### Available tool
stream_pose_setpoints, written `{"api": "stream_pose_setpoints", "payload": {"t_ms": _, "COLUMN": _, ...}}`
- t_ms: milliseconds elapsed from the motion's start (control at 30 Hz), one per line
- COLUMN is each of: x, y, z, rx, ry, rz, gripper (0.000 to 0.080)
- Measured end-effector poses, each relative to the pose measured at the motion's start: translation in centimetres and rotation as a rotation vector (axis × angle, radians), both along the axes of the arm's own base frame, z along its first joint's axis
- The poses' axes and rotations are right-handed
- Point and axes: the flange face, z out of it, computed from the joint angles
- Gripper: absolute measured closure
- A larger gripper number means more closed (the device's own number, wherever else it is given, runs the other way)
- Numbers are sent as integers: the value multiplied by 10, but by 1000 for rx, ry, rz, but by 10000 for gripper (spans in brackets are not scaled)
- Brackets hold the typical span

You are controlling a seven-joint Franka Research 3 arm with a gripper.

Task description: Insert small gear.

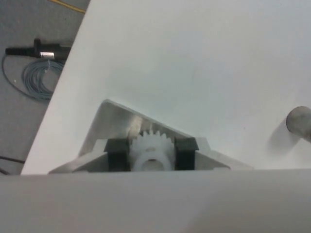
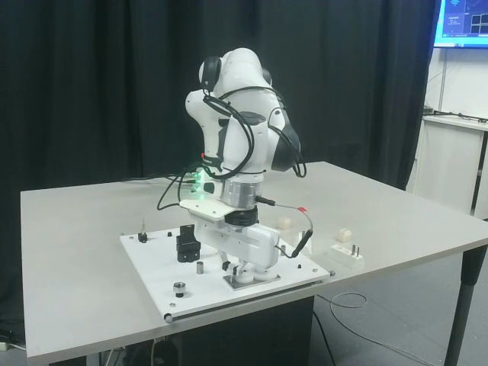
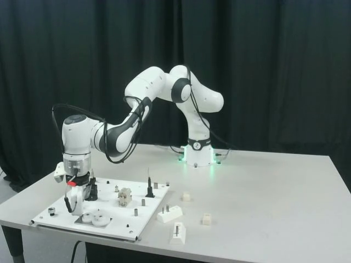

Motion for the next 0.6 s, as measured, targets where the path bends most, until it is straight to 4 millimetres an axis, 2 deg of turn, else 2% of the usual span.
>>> {"api": "stream_pose_setpoints", "payload": {"t_ms": 600, "x": 1, "y": -3, "z": 0, "rx": -9, "ry": -14, "rz": 12, "gripper": 608}}
